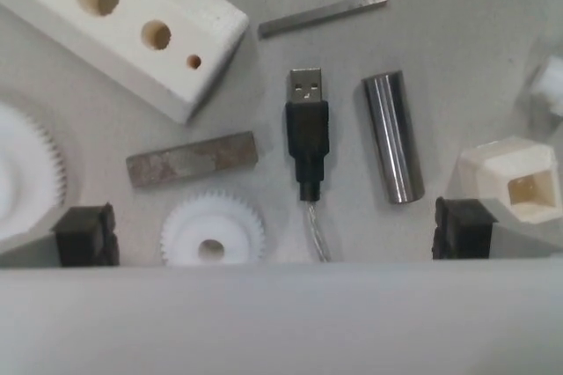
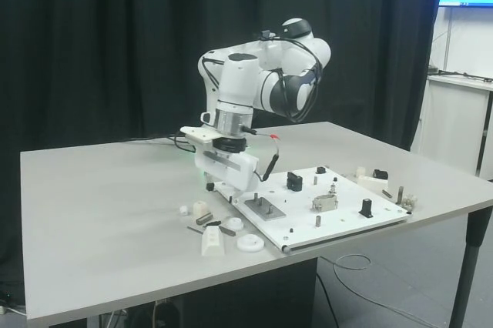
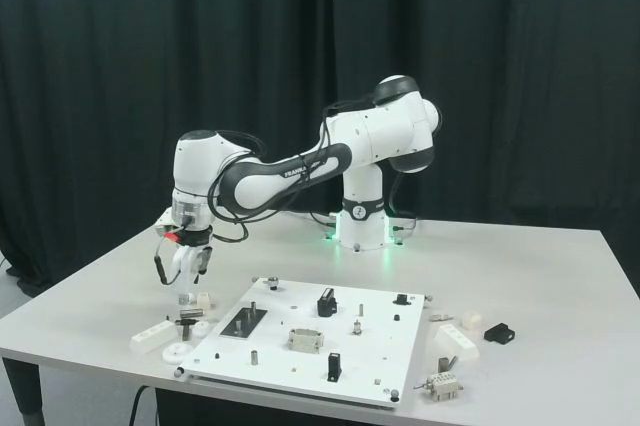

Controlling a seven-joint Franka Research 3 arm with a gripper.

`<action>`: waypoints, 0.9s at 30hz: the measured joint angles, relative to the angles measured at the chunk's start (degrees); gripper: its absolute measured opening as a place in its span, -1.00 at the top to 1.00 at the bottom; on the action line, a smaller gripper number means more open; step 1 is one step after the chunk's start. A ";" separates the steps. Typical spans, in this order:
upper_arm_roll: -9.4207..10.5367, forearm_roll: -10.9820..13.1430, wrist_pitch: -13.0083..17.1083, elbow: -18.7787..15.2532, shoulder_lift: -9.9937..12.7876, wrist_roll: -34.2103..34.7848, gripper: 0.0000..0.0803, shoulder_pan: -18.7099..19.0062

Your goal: Remove round peg 3.

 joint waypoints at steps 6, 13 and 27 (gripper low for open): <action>0.00 0.09 0.07 0.00 0.00 0.00 -0.99 -0.17; 0.00 0.28 0.13 0.00 0.00 0.00 -0.99 -0.33; 0.00 0.79 0.13 0.00 0.00 0.00 -0.99 -0.60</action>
